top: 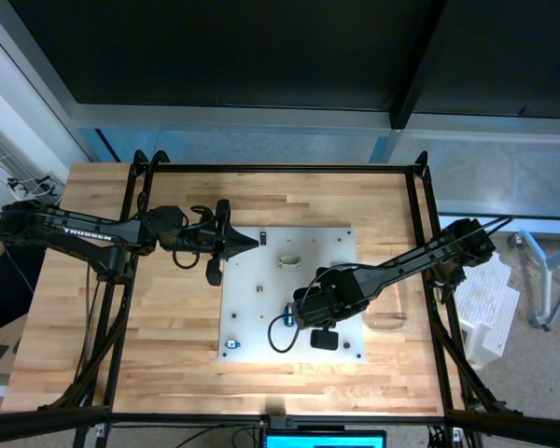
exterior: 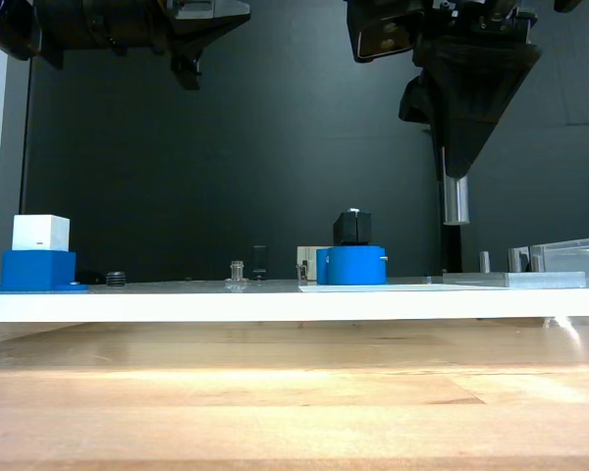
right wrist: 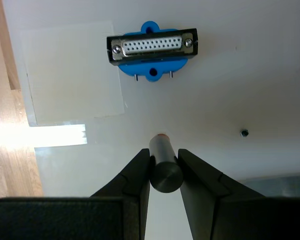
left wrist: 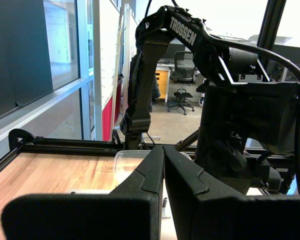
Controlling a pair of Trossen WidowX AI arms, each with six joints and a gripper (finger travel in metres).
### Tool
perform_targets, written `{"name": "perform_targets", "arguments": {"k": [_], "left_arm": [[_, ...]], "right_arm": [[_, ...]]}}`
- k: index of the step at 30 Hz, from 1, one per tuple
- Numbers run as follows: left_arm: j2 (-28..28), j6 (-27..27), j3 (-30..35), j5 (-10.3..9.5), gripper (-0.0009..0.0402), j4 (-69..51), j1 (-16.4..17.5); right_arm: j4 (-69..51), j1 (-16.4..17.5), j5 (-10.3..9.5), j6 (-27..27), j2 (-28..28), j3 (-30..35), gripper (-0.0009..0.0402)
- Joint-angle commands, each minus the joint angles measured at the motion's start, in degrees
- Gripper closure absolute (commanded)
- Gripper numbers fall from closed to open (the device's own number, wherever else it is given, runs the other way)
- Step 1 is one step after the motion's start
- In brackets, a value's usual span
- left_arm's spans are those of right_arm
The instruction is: Pick the 16mm cylinder and install on the taskboard
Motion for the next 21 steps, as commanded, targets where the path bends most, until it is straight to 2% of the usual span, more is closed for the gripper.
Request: {"name": "perform_targets", "arguments": {"k": [1, 21], "left_arm": [[0.0, 0.0, 0.0, 0.02, 0.0393, 0.0, 0.0], [0.0, 0.0, 0.0, 0.02, 0.0393, 0.0, 0.0]], "right_arm": [[0.2, 0.0, 0.07, 0.2, 0.3, 0.0, 0.0387], [3.9, 0.2, 0.26, 0.2, 1.3, -4.5, 0.0387]]}}
